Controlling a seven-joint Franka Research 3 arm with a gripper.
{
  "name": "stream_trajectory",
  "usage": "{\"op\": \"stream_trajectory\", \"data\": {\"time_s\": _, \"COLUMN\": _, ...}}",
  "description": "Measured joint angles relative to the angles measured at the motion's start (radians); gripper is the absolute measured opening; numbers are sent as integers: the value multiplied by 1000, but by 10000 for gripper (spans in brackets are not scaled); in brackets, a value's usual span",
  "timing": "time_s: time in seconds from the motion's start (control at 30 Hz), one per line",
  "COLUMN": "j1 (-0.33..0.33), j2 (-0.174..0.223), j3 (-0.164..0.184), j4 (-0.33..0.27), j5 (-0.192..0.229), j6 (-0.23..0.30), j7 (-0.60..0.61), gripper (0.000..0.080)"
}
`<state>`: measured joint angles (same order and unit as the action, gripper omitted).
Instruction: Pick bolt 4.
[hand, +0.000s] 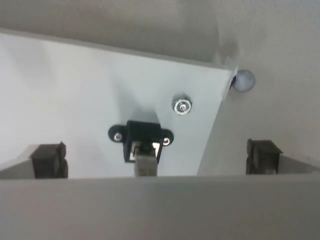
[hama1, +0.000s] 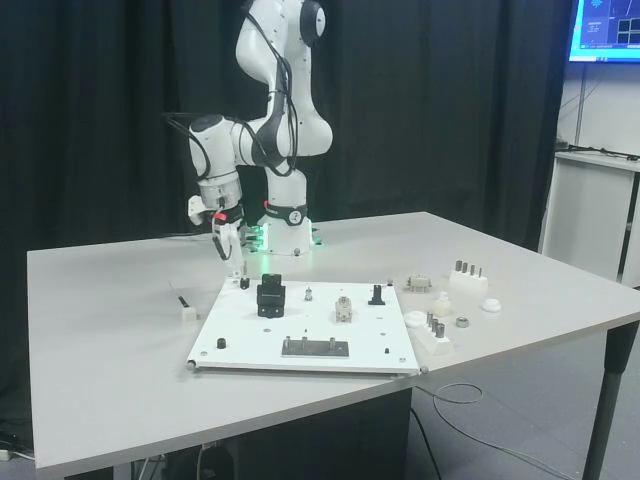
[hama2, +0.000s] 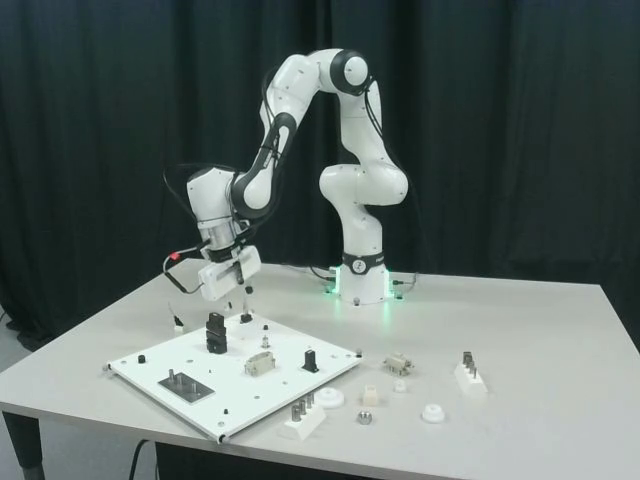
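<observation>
Gripper hangs over the far corner of the white board, on the arm-base side, fingers spread wide and holding nothing; both fingertips are clear in the wrist view

- Bolt head seated in the board near that corner, just beside a black mount carrying a small plug. No label visible, so I cannot confirm this is bolt 4
- Other candidates: bolts standing in a white holder on the grey table just off the board's opposite near corner, and a second holder further along; all well apart from the gripper

Risks, as judged:
- Wrong bolt taken: nothing here settles the numbering
- Bolt head sits off-centre between the fingers, nearer one side; closing from this pose likely pushes it or misses it
- Black mount is close by; a descending finger could strike it or catch the plug
- Head looks low and flush, so little to grip; fingers may slip off
- Bolt near the board's edge; one finger could land off the corner
</observation>
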<state>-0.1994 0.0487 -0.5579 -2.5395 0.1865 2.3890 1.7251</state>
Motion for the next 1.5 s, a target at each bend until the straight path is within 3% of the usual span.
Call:
{"op": "stream_trajectory", "data": {"time_s": 0.57, "j1": 0, "j2": -60, "j3": 0, "j4": 0, "j5": -3, "j6": -17, "j7": 1, "gripper": 800}}
{"op": "stream_trajectory", "data": {"time_s": 1.5, "j1": 0, "j2": -87, "j3": 1, "j4": 0, "j5": -4, "j6": -9, "j7": -102, "gripper": 800}}
